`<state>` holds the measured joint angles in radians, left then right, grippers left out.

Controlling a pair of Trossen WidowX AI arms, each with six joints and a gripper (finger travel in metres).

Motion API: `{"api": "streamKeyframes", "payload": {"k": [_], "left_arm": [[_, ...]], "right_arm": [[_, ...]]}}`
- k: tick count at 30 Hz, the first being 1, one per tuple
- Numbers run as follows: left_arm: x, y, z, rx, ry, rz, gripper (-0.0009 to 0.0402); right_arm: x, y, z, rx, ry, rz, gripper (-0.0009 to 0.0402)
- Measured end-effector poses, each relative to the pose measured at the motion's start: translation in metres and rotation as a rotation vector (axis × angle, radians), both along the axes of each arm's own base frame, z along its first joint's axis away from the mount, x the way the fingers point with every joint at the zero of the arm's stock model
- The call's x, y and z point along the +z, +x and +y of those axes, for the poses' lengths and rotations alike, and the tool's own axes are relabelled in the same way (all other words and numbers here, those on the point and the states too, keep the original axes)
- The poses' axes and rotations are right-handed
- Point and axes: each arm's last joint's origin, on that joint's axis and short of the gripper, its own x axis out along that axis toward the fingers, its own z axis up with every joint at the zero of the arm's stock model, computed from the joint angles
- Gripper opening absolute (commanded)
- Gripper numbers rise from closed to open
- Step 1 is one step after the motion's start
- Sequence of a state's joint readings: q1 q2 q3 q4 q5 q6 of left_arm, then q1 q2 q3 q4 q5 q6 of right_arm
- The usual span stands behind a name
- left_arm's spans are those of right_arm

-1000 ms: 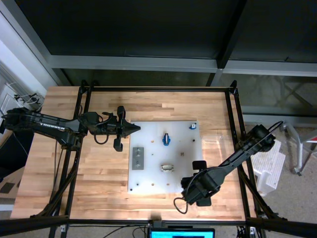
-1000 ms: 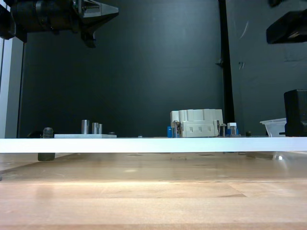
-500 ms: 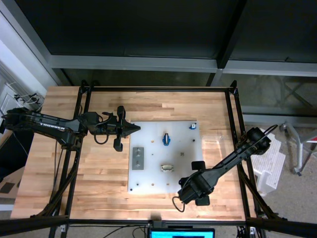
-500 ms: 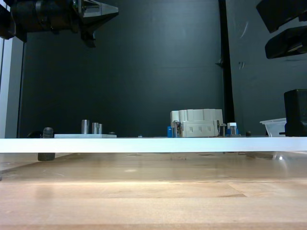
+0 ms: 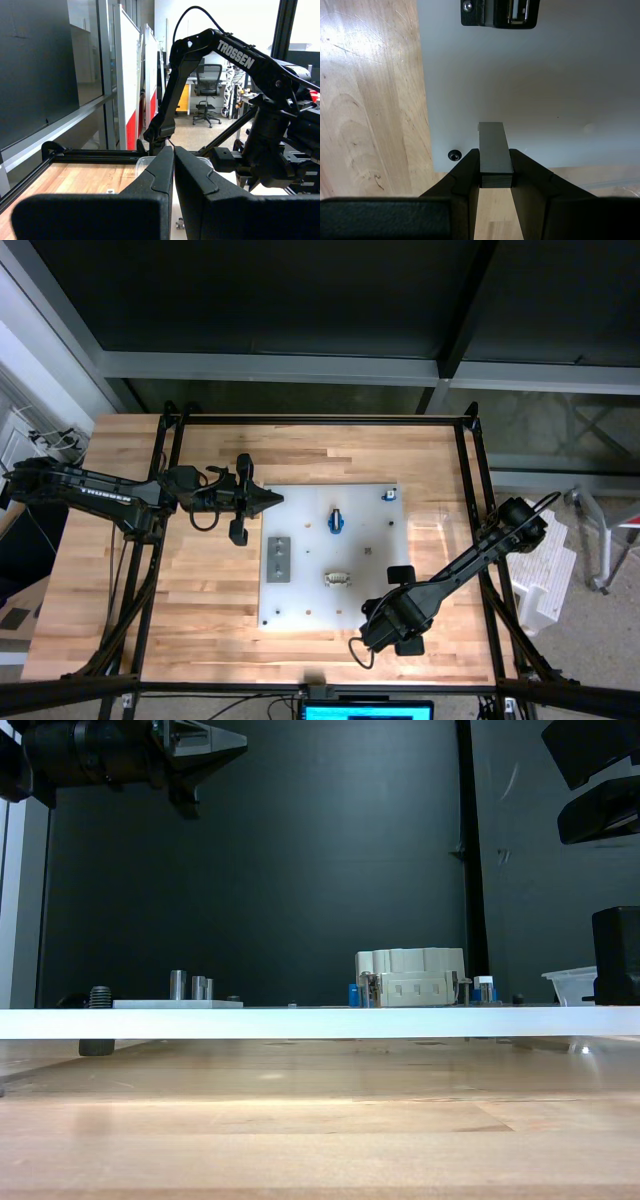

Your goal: Pick the 16mm bar and install on taskboard

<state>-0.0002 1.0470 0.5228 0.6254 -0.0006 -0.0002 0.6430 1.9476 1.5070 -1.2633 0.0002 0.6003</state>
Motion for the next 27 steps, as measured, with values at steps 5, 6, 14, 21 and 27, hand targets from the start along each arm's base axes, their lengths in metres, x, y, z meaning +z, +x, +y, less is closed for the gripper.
{"api": "streamKeyframes", "payload": {"k": [5, 6, 14, 21, 27], "left_arm": [[0.0, 0.0, 0.0, 0.0, 0.0, 0.0, 0.0], [0.0, 0.0, 0.0, 0.0, 0.0, 0.0, 0.0], [-0.0001, 0.0, 0.0, 0.0, 0.0, 0.0, 0.0], [-0.0002, 0.0, 0.0, 0.0, 0.0, 0.001, 0.0], [-0.0002, 0.0, 0.0, 0.0, 0.0, 0.001, 0.0]], "right_arm": [[-0.0009, -0.003, -0.0011, -0.018, 0.004, -0.016, 0.0002], [-0.0009, -0.0038, -0.0012, -0.018, 0.005, -0.019, 0.0002], [-0.0013, -0.0059, -0.0015, -0.017, 0.008, -0.026, 0.0002], [0.0011, -0.0065, -0.002, -0.017, 0.014, -0.033, 0.0002], [0.0023, -0.0079, -0.003, -0.017, 0.009, -0.024, 0.0002]]}}
